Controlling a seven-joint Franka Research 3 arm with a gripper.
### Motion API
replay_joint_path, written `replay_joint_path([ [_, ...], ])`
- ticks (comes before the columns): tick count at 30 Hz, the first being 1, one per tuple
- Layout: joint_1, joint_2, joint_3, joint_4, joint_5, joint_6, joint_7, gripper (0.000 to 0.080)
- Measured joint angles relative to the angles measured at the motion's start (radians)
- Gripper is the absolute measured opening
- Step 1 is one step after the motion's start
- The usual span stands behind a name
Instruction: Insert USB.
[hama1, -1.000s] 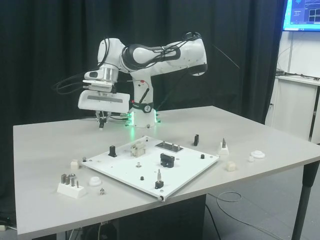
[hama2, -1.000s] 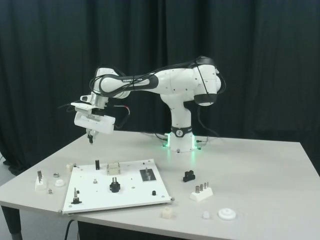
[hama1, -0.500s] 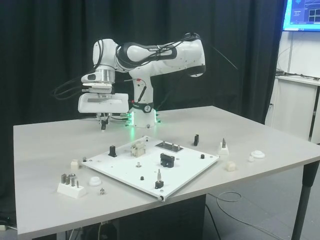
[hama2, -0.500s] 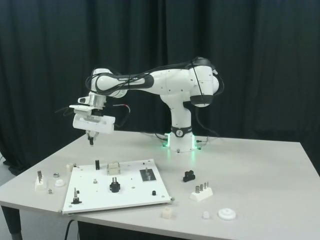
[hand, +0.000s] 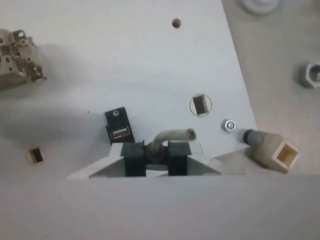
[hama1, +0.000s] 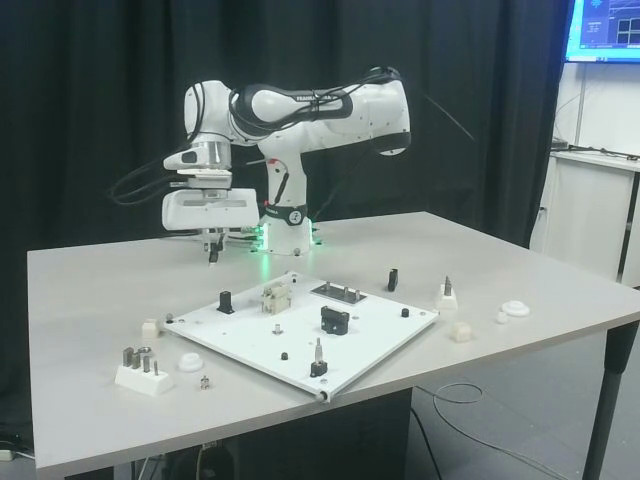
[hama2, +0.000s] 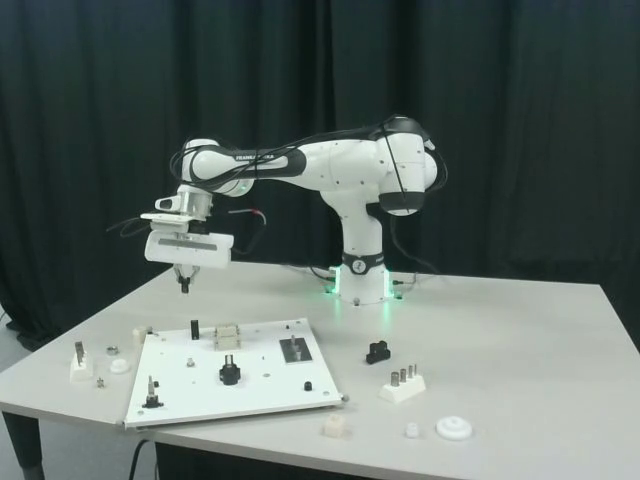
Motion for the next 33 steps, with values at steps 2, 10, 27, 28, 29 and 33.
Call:
replay_joint_path([
  [2, -0.001, 0.0, 0.001, 0.0, 0.002, -0.001, -0.012, 0.0091],
  [10, -0.003, 0.0, 0.001, 0.0, 0.003, -0.016, -0.07, 0.0091],
  [27, -0.021, 0.003, 0.014, 0.002, 0.029, -0.06, -0.157, 0.0091],
  [28, -0.022, 0.004, 0.016, 0.002, 0.031, -0.061, -0.161, 0.0091],
  [29, -0.022, 0.004, 0.018, 0.003, 0.034, -0.064, -0.166, 0.0091],
  [33, -0.023, 0.007, 0.025, 0.006, 0.04, -0.074, -0.188, 0.0091],
])
